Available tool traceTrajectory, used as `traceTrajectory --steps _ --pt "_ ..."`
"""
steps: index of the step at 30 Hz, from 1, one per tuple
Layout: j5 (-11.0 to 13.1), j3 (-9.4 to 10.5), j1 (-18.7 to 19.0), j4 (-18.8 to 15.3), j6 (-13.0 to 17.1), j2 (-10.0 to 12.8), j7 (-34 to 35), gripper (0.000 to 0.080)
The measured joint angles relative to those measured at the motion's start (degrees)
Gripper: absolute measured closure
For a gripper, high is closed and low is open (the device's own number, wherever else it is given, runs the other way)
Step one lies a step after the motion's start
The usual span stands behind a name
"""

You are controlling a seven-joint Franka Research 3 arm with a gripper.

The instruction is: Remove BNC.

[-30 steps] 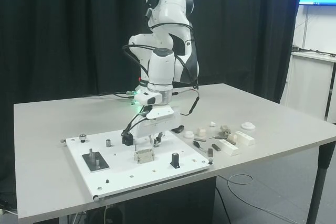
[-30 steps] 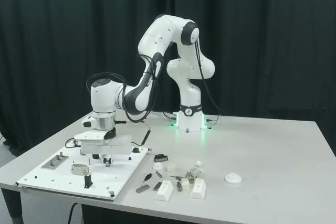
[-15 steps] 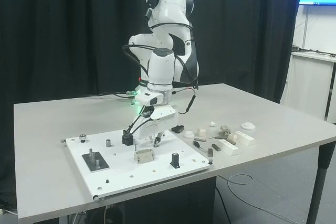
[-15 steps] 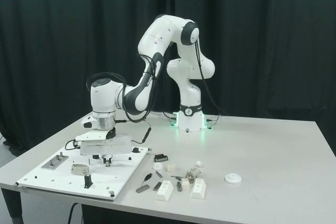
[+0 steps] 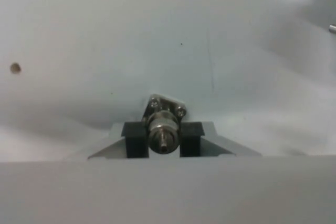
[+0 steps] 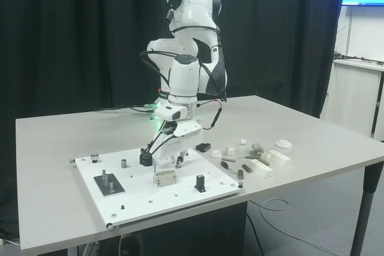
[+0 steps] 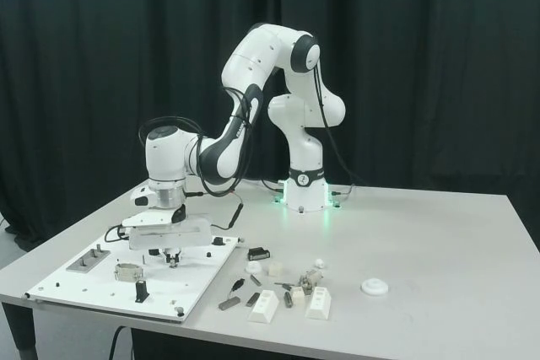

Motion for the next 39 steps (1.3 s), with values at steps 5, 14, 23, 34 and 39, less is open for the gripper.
traceTrajectory --steps 5,14,23,34,39 --pt "0.00 -0.01 0.00 0.00 0.01 -0.01 -1.60 0.0680" --pt "0.00 -0.03 0.00 0.00 0.01 -0.03 -2.91 0.0680" --pt "0.00 -0.05 0.00 -0.01 0.01 -0.06 -3.31 0.0680" --pt "-0.61 -0.24 0.00 -0.41 -0.21 -1.49 -5.31 0.0680" --pt "-1.72 -0.67 0.00 -0.68 -0.66 -3.41 -5.37 0.0680"
